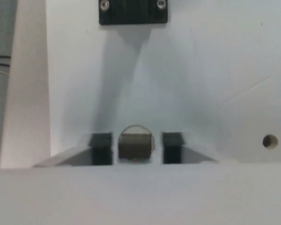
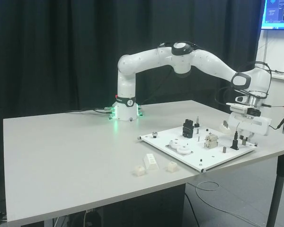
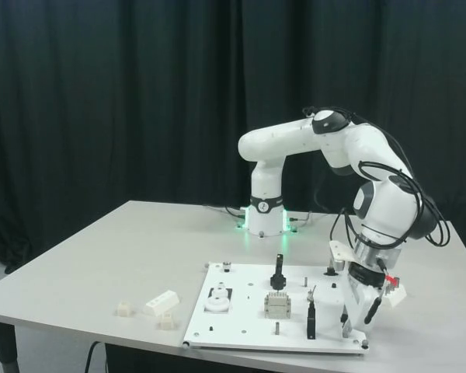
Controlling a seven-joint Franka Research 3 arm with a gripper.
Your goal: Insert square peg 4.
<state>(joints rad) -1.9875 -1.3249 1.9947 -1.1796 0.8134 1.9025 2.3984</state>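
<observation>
From my remote seat, the wrist view showed the gripper low over the white board, its two black fingertips set on either side of a small blocky peg. Thin gaps showed between the peg and each tip, so I could not tell whether the fingers were clamped on it or only standing close beside it. The peg sat against a round opening in the board, in the lower middle of that frame. A black bracket with two screws was at the top centre, and a small hole lay at the right edge.

In the first room view the white arm arched from its base at centre to the right side of the frame, with the gripper down at the right end of the board on the grey table. Three small white blocks lay on the table at lower centre, just beside the board.

In the second room view the gripper was at the board's lower right corner.
</observation>
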